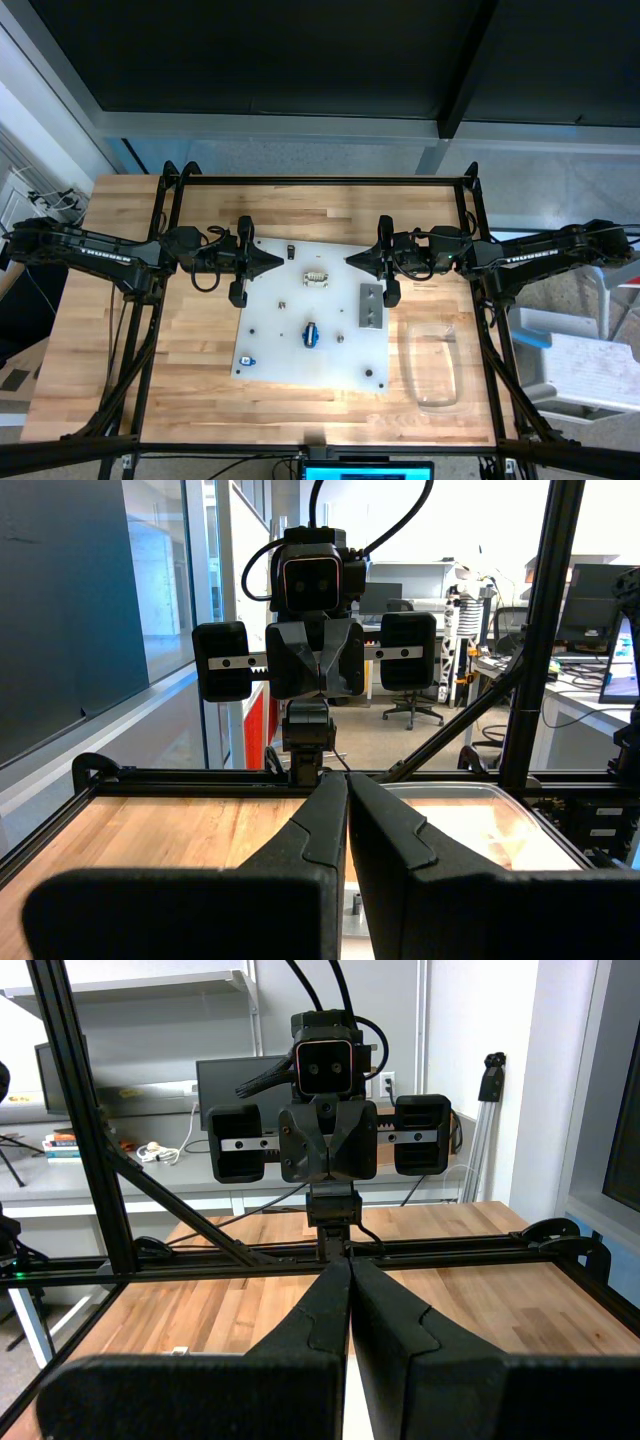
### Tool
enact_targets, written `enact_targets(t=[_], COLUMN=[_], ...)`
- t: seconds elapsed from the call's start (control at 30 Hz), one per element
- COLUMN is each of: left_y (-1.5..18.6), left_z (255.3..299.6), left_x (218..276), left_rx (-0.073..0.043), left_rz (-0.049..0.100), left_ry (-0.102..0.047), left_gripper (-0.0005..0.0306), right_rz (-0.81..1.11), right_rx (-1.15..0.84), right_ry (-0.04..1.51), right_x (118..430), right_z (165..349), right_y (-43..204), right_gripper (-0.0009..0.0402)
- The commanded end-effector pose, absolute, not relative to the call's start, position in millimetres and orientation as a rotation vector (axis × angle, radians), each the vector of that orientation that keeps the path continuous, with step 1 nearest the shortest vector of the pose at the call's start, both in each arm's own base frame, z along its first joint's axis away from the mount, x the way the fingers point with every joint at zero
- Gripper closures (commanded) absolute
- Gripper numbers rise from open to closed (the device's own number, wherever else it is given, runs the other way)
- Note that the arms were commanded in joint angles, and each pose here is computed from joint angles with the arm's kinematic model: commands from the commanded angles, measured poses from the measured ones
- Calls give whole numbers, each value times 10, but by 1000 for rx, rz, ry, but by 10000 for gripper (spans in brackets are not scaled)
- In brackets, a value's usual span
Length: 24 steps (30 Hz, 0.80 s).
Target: Pick the 16mm cylinder and place it in the container
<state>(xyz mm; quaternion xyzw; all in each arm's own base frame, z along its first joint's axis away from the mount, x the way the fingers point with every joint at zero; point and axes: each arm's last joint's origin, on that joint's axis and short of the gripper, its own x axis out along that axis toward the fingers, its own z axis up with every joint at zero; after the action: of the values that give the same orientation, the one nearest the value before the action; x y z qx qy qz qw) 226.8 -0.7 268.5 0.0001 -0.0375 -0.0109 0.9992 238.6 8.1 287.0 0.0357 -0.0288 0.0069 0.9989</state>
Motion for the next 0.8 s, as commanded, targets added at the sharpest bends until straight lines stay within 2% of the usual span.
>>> enact_targets(t=[0.03, 0.53, 0.63, 0.8], left_y=[-6, -7, -7, -7], left_z=[2685, 2685, 2685, 2685], left_x=[2268, 2268, 2268, 2268], left_rx=[0, 0, 0, 0], left_rz=[-21, -22, -22, -22], left_ry=[-75, -75, -75, -75], left_gripper=[300, 300, 300, 300], right_rz=[14, 15, 15, -1], right_rx=[72, 101, 101, 94], right_ry=[-58, -59, -66, 75], right_x=[2386, 2386, 2395, 2442], right_z=[2870, 2872, 2920, 3073], right_y=[81, 81, 83, 81], right_gripper=[393, 393, 393, 393])
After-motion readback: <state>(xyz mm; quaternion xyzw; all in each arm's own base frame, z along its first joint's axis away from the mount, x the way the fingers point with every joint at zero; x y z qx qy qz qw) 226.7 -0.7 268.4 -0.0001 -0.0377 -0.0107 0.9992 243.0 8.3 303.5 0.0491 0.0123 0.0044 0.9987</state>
